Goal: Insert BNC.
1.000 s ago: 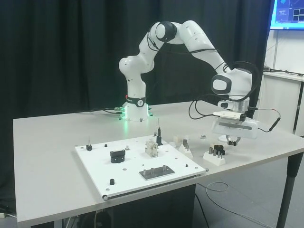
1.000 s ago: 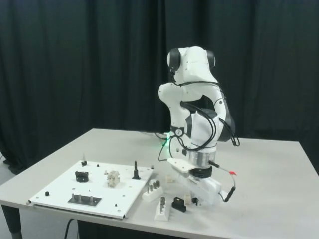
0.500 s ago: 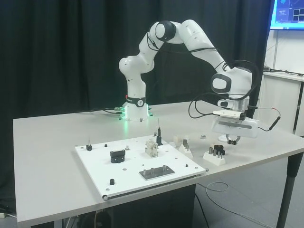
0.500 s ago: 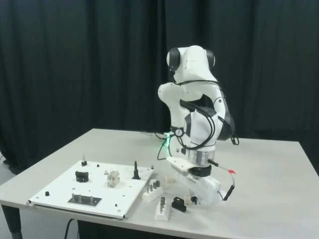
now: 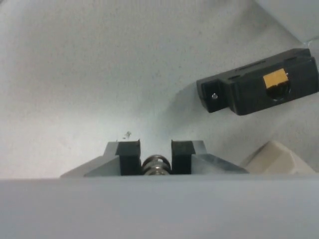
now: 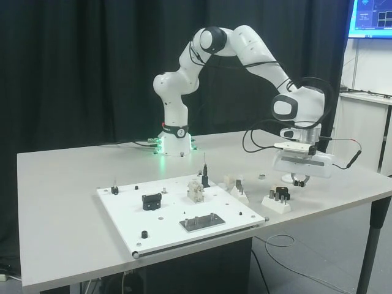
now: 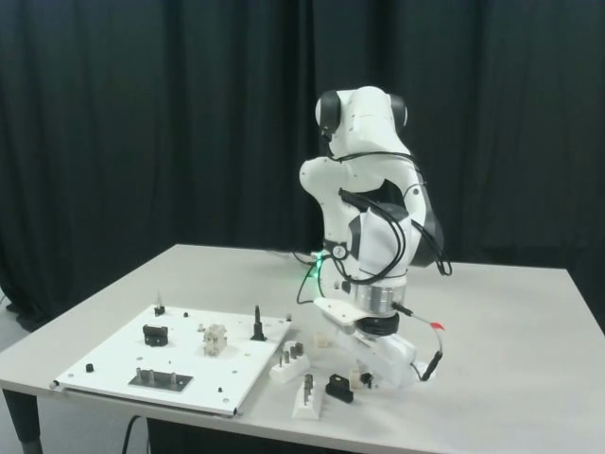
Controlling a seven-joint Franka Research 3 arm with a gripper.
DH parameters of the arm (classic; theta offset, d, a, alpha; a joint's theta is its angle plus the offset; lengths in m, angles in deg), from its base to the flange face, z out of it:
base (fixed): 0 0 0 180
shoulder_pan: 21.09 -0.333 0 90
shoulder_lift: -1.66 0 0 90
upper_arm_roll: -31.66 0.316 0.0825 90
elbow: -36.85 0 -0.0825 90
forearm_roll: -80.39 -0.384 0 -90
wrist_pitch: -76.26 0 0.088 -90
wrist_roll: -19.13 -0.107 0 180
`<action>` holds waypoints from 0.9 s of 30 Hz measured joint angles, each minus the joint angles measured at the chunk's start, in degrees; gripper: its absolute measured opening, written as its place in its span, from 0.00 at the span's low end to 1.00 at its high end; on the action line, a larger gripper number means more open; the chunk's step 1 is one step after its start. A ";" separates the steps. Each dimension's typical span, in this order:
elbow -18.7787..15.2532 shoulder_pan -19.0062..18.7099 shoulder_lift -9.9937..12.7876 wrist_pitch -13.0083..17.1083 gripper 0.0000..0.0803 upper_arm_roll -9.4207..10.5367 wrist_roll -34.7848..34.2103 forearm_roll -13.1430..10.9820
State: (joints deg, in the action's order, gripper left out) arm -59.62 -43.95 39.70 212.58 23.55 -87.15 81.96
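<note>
While no writing is readable, the claw [image 5: 155, 158] grips a BNC connector [image 5: 156, 166] above the grey table [image 5: 99, 74].

A grey table [image 6: 61, 184] carries a white board [image 6: 122, 211] with a grey plate [image 6: 201, 222] near its front edge and a small black block [image 6: 151, 199] further in. Off the board stand two white holders [image 7: 290, 363] [image 7: 306, 395] with dark pegs, a black connector block [image 5: 256, 82] nearby. Black curtains [image 7: 142, 123] hang behind.
</note>
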 joint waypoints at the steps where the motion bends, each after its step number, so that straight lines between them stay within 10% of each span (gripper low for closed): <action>1: 0.01 0.03 0.00 0.00 0.16 0.00 0.01 0.00; 27: 0.93 0.88 -0.03 -0.62 0.16 -0.44 1.17 0.15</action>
State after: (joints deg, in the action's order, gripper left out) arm -58.68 -43.07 39.67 211.96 23.11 -85.98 82.11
